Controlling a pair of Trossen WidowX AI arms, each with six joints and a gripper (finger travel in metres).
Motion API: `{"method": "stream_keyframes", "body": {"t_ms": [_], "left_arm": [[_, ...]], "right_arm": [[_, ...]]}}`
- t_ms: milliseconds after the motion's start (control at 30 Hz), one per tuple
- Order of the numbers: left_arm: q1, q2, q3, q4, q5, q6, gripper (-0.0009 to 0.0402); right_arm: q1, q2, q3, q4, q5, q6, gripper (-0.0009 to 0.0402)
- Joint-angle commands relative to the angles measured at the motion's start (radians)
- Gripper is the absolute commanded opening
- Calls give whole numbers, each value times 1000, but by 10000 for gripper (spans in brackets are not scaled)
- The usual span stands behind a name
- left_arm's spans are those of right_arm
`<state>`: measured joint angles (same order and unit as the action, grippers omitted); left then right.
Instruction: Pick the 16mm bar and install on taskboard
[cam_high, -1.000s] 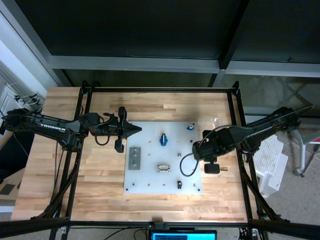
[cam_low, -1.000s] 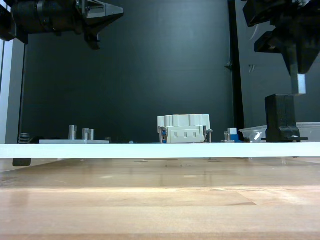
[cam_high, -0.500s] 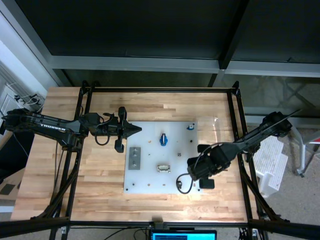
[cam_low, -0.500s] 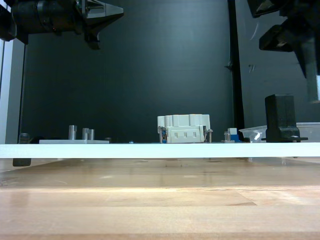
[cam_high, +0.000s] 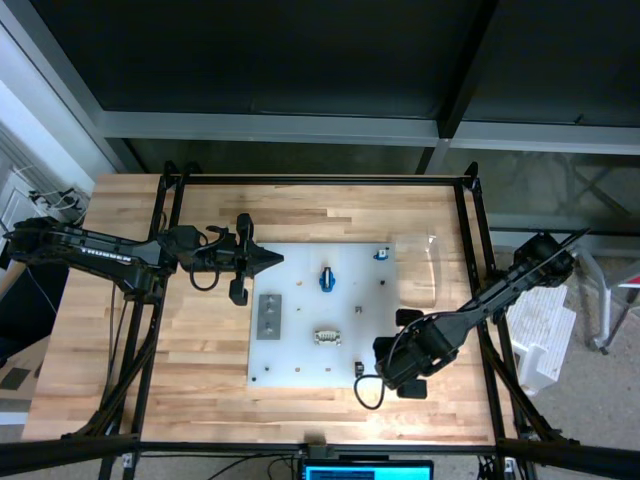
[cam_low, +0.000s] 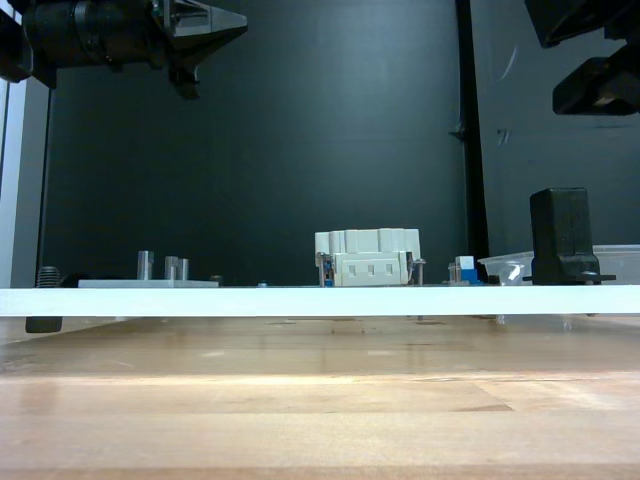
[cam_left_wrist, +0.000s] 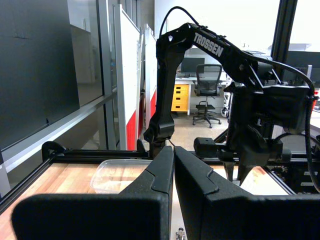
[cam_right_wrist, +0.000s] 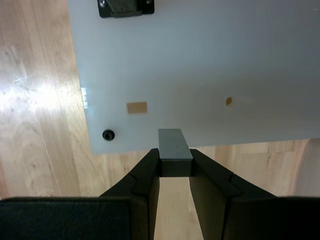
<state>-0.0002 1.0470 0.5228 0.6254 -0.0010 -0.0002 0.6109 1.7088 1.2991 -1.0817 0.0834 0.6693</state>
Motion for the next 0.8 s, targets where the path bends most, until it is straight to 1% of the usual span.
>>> {"method": "stream_keyframes", "body": {"t_ms": [33, 100, 267, 500, 567, 733, 800], "left_arm": [[0, 0, 0, 0, 0, 0, 0], [0, 0, 0, 0, 0, 0, 0], [0, 0, 0, 0, 0, 0, 0], [0, 0, 0, 0, 0, 0, 0], [0, 0, 0, 0, 0, 0, 0], [0, 0, 0, 0, 0, 0, 0], [0, 0, 0, 0, 0, 0, 0]], "right_arm": [[10, 26, 34, -10, 15, 5, 20], [14, 36, 45, -13, 21, 8, 20], [25, 64, 63, -6, 21, 10, 20], [39, 67, 64, 8, 22, 26, 20], [47, 67, 63, 11, 30, 34, 20], [53, 67, 55, 21, 36, 41, 20], [53, 74, 55, 31, 53, 40, 20]]}}
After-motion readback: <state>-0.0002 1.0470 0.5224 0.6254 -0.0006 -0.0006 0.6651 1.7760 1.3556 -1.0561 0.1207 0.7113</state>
